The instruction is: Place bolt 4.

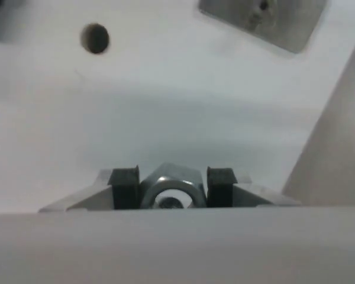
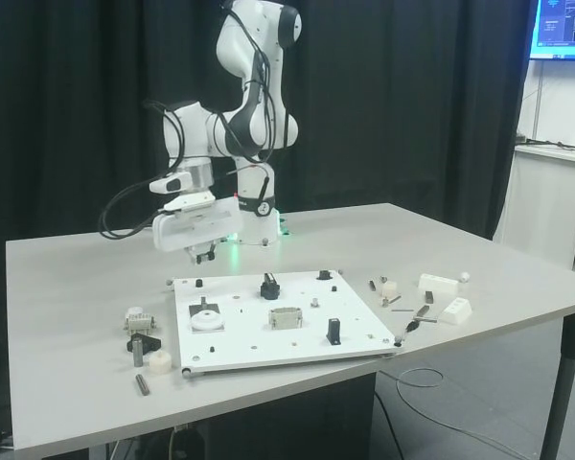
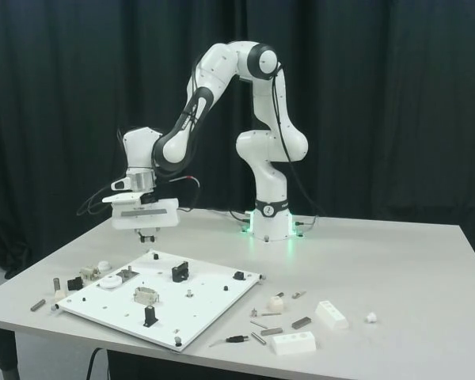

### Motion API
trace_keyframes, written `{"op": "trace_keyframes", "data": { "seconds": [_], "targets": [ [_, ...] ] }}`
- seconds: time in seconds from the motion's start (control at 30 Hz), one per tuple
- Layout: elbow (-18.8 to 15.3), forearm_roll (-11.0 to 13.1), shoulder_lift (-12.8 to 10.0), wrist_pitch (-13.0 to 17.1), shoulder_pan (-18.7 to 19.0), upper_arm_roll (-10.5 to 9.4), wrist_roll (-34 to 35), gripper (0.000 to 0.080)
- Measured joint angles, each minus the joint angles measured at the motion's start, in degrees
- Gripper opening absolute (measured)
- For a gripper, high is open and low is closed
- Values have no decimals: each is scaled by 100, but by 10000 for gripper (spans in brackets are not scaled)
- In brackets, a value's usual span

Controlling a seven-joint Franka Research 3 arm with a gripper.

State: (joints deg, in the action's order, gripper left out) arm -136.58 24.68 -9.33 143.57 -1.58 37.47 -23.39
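In the wrist view my gripper (image 1: 171, 189) is shut on bolt 4 (image 1: 169, 180), a grey metal bolt whose hex head sits between the two black pads (image 1: 125, 187). Below it lies the white assembly board (image 1: 165, 106), with a dark round hole (image 1: 95, 38) and a grey metal plate (image 1: 263, 21) further off. From the room views the gripper (image 2: 203, 254) (image 3: 148, 236) hangs a little above the board's (image 2: 240, 359) (image 3: 214, 313) corner nearest the arm's side, close to a small black peg (image 2: 200, 283). The bolt itself is too small to make out there.
On the board stand black fixtures (image 2: 269, 287), a white disc (image 2: 207, 319) and a grey block (image 2: 285, 317). Loose parts lie beside it: white blocks (image 2: 439, 283) (image 3: 294, 343), small pins (image 2: 391, 302), and black and white pieces (image 2: 142, 342) off the other edge.
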Motion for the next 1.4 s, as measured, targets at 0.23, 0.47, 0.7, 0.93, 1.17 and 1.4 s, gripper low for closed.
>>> {"op": "trace_keyframes", "data": {
  "seconds": [0.23,0.47,0.7,0.93,1.17,1.4],
  "targets": [
    [112,0,140,-288,117,-44,113,241],
    [164,-2,349,-585,341,-152,433,241],
    [165,-66,541,-780,631,-406,990,241],
    [159,-224,648,-880,960,-808,1859,241],
    [151,-386,680,-889,1347,-1307,2897,241],
    [151,-607,679,-855,1816,-1776,4012,241]
  ]
}}
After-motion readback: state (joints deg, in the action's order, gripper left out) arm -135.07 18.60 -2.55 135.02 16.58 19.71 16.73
